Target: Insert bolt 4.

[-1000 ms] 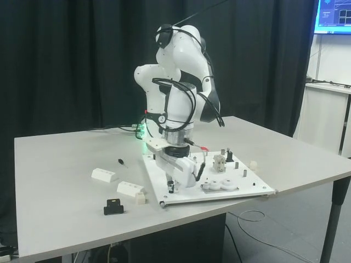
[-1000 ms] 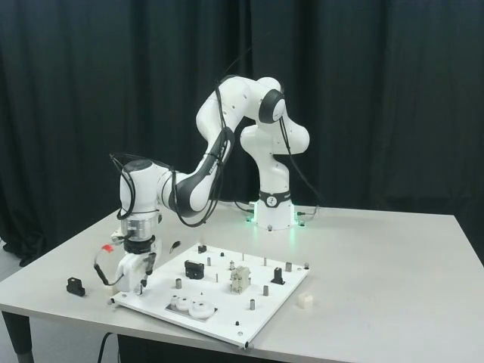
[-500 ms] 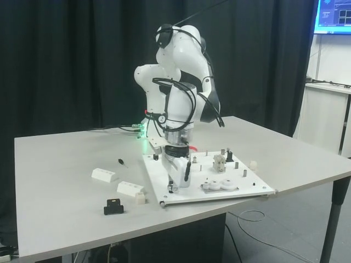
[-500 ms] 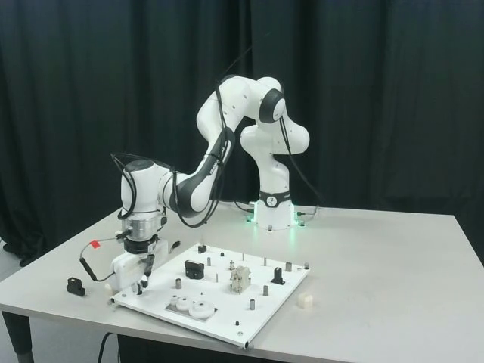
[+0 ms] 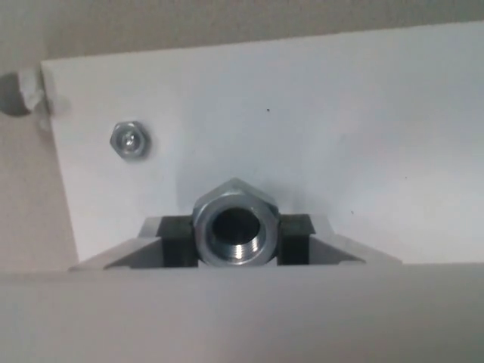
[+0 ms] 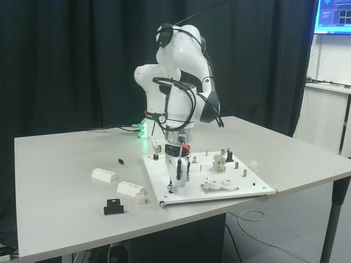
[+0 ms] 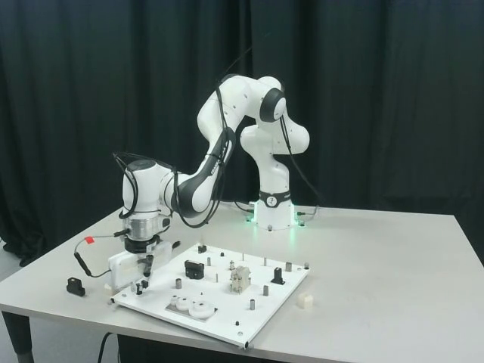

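The white two-finger gripper (image 7: 141,283) stands over the near corner of the flat white assembly board (image 7: 227,314), its two fingers clenched on a grey threaded hexagonal metal bolt piece (image 5: 233,227), as the wrist view shows. That piece sits directly between the black finger pads (image 5: 175,240), just above the board surface. Just beside the gripper, toward the board's corner, a small grey hex-headed screw (image 5: 129,139) sits in the board. Outward of the gripper a small black bracket (image 7: 74,286) rests on the grey table (image 7: 393,287), off the board. Farther along the board from the gripper stand two white gears (image 7: 193,306), then a small grey metal block (image 7: 240,278).
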Motion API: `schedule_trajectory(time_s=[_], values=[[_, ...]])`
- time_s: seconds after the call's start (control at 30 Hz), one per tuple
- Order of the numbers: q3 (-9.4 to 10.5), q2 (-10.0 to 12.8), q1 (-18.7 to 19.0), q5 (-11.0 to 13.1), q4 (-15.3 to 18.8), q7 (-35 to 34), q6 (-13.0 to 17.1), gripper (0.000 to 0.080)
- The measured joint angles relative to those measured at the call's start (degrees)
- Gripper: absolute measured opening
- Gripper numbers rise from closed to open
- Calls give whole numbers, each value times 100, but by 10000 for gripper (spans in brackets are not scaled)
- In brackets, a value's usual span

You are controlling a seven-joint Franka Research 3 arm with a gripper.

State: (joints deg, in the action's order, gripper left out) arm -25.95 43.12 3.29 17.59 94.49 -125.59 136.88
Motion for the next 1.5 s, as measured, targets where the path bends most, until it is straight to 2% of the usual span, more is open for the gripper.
schedule_trajectory(time_s=[1.13, 1.5], values=[[-6, 8, 9, 1, -18, -104, 6, 226], [-6, 12, 19, -68, -18, -9, 18, 226]])
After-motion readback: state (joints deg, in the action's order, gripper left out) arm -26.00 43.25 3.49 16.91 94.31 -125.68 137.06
